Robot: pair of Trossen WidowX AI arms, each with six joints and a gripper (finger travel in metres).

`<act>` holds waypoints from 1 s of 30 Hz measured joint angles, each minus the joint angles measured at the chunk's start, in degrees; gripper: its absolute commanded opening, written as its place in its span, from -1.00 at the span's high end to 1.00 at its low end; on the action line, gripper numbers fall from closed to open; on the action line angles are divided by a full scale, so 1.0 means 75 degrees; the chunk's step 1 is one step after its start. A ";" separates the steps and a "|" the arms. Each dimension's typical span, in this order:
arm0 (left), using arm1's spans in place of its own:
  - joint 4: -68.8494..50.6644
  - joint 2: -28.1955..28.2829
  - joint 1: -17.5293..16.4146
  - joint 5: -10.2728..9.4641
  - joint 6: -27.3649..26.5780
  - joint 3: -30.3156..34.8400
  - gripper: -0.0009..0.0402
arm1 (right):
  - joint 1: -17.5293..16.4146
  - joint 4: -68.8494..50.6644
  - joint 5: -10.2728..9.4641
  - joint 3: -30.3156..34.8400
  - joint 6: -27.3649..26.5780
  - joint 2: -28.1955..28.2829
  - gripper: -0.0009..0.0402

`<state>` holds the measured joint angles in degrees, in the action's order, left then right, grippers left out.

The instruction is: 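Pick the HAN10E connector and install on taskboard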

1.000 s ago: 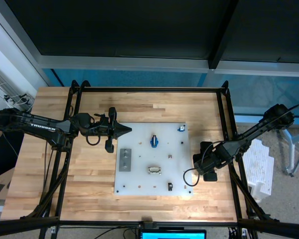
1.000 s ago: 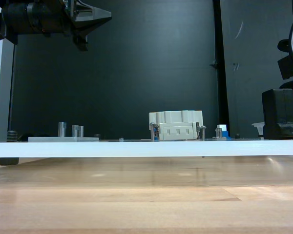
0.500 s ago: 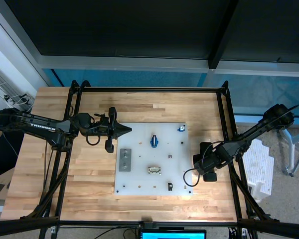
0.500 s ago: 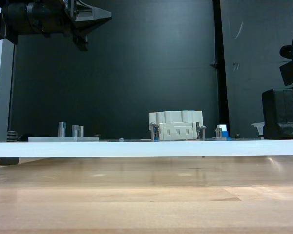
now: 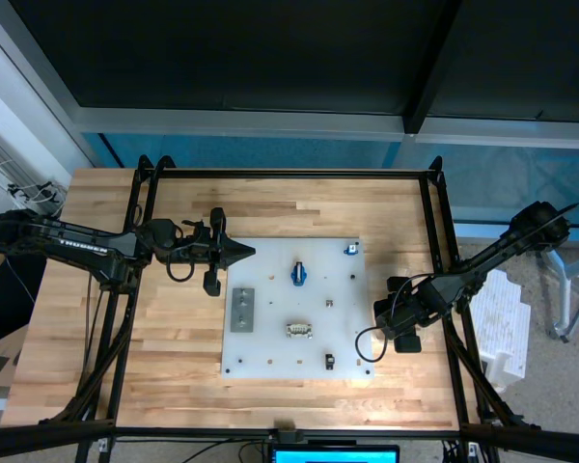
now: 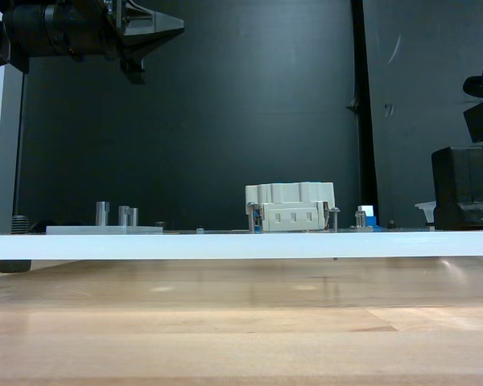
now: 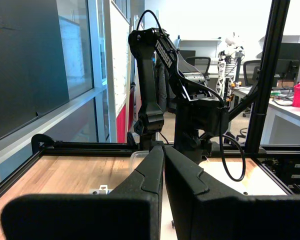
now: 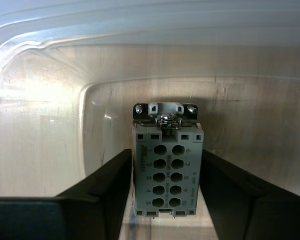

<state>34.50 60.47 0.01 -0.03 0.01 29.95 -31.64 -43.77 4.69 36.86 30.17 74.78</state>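
Note:
In the right wrist view a beige-grey HAN10E connector (image 8: 167,170) stands upright between the fingers of my right gripper (image 8: 166,154). Both fingers press its sides, and a clear plastic tray (image 8: 50,100) lies below it. From above, the right gripper (image 5: 398,333) hangs just off the right edge of the white taskboard (image 5: 270,352). A second beige connector block (image 5: 299,330) sits on the board, seen side-on in the low view (image 6: 290,207). My left gripper (image 5: 243,252) is shut and empty, held high over the board's far-left corner (image 6: 173,28).
The taskboard (image 6: 225,245) carries a grey metal block (image 5: 242,309), a blue part (image 5: 298,274) and a small black part (image 5: 329,361) near its front edge. Black frame rails run around the wooden table. A white object (image 5: 507,318) lies beyond the right rail.
The right arm has shifted very slightly at the board's right edge. The left arm and everything on the board have stayed put.

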 measured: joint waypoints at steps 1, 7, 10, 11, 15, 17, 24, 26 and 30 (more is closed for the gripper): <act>0.0000 0.0000 0.0000 0.0003 0.0000 -0.0003 0.95 | 0.0000 -0.0003 0.0000 0.0000 0.0000 0.0000 0.33; 0.0000 0.0000 0.0000 0.0000 0.0000 -0.0003 0.95 | 0.0003 0.0000 0.0003 0.0000 0.0000 0.0000 0.55; 0.0000 0.0000 0.0000 0.0000 0.0000 -0.0003 0.95 | 0.0003 0.0000 0.0003 0.0003 0.0000 0.0000 0.64; -0.0003 0.0000 0.0000 0.0000 0.0000 0.0000 0.95 | 0.0003 0.0000 0.0003 0.0006 0.0000 0.0000 0.66; -0.0003 0.0000 0.0000 0.0003 0.0000 0.0000 0.95 | 0.0003 0.0000 -0.0006 0.0006 0.0006 -0.0070 0.72; 0.0000 0.0000 0.0000 0.0000 -0.0003 -0.0003 0.95 | 0.0003 -0.0076 -0.0041 0.0050 0.0035 -0.0131 0.74; -0.0003 0.0000 0.0000 0.0003 0.0000 0.0000 0.95 | 0.0012 -0.1035 -0.0044 0.0606 0.0055 -0.0414 0.77; 0.0000 0.0000 0.0000 0.0003 0.0000 0.0000 0.95 | 0.0012 -0.1332 -0.0041 0.0831 0.0055 -0.0510 0.77; 0.0000 0.0000 0.0000 0.0003 0.0000 0.0000 0.95 | 0.0017 -0.1993 -0.0035 0.1329 0.0055 -0.0595 0.77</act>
<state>34.50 60.47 0.01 -0.01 0.01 29.95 -31.51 -58.72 4.43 46.83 30.59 70.32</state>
